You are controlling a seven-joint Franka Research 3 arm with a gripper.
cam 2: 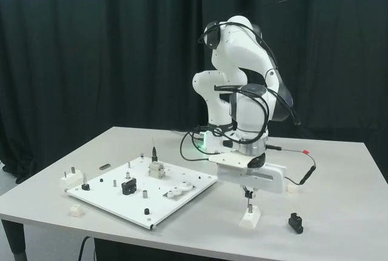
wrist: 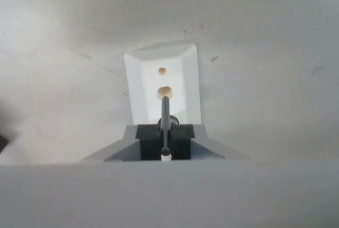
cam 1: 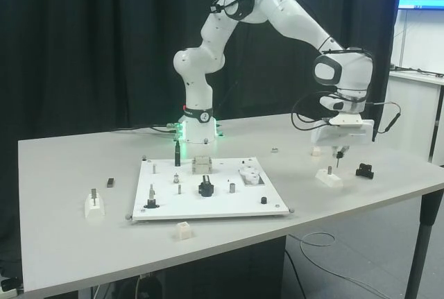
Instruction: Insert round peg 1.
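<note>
Here, on the grey table (cam 1: 62, 174), a white board (cam 1: 208, 198) of small parts lies left of the work. Further right, the gripper (wrist: 166, 142) pinches a thin peg (wrist: 165, 119) upright between its black fingers (wrist: 150, 139), hovering just over a small white block (wrist: 163, 88) with two holes; a black clip (cam 1: 365, 171) lies beyond.

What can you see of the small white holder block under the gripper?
The small white holder block is a wedge-like piece with sloped sides, plastic by its look, with two round holes in a row along its top face. It sits flat on the grey table, apart from the white board, with a small black part lying near it. The gripper hangs just above it, shut on a thin grey round peg. Both holes look open, and nothing visibly touches the block except the table.
</note>
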